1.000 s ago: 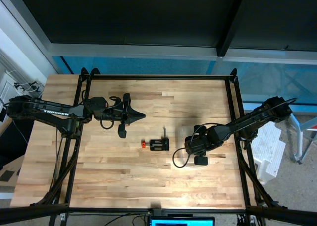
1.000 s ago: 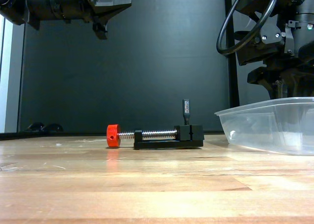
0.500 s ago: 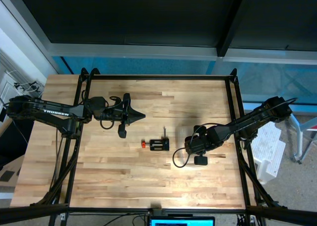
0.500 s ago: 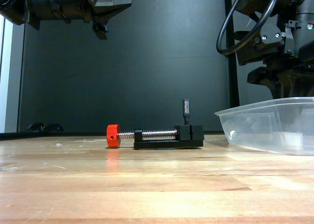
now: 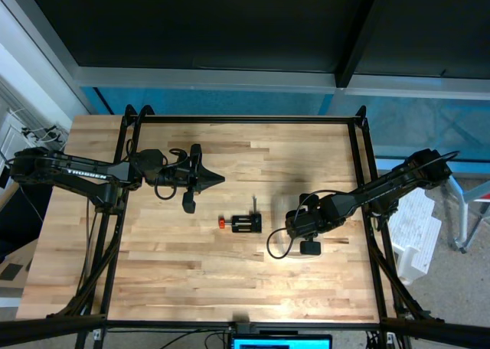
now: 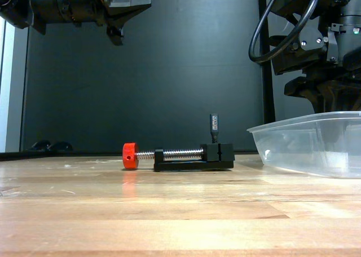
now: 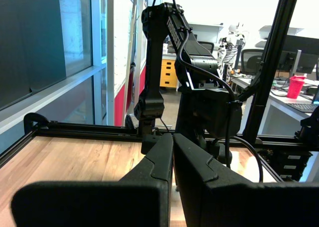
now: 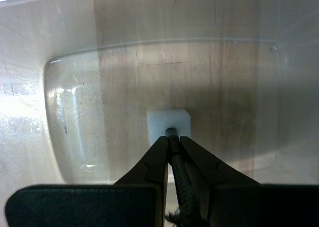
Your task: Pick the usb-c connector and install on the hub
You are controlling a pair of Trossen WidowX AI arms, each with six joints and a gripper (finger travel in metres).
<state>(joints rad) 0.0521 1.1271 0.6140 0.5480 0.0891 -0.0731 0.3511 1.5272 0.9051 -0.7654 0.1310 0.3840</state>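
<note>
Clear plastic tub (image 6: 304, 138) at the right sits under my right gripper (image 8: 171, 137), fingers pinched on the cord of the usb-c connector (image 8: 169, 121), its white head pointing down along them. The hub (image 6: 214, 124) stands upright in the vise (image 5: 245, 224) just left of it. The left gripper (image 5: 217, 179), fingers together, hovers farther off, far left.

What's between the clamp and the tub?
Bare table, in low view; left gripper hangs high at left, right gripper reaches into the tub, shut on a cable.

We note a clear plastic tub (image 6: 307, 143) on the wooden tabletop (image 5: 176, 266), right of a small black vise (image 6: 194, 157) with a red knob (image 6: 130, 155).
</note>
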